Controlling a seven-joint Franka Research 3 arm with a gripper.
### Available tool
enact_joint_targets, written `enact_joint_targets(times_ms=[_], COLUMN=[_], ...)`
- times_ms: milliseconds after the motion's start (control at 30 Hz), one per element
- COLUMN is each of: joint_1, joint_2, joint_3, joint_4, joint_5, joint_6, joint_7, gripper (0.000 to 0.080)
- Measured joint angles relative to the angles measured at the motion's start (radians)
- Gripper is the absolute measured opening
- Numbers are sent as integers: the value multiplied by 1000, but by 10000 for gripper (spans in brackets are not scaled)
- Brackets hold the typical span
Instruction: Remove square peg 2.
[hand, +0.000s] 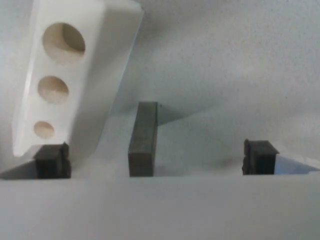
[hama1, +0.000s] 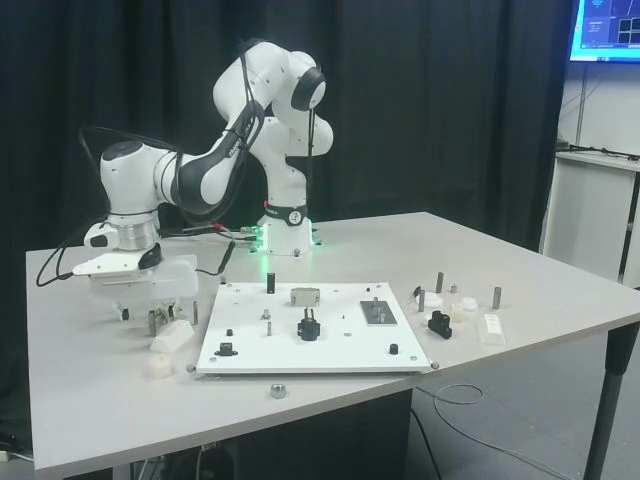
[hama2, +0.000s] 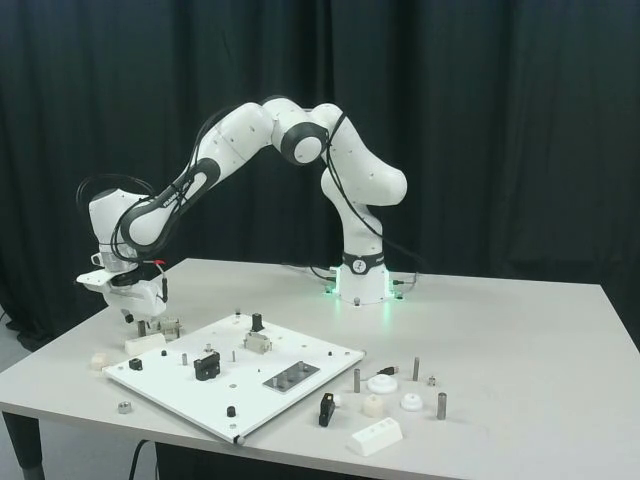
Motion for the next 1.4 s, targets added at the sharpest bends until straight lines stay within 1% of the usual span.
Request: enact_joint_targets(times_ms=[33,167,200,333,467,967,1400], joint_1=[0,4,5,9,9,11,23], joint_2=[-2,-10,-13,-21,-31,-51,-70], joint_3=[-2,-14,-16,-25,-26,-26,-26], joint_4=[1,7,8,12,13,13,13], joint_5=[-1,-5,-5,-5,-7,-8,-7], joint_6=[-5,-34,-39,-61,-73,-93,-97], joint_7=[0,0,0,-1,-1,-1,-1], gripper=[781,781,795,795,799,800,800])
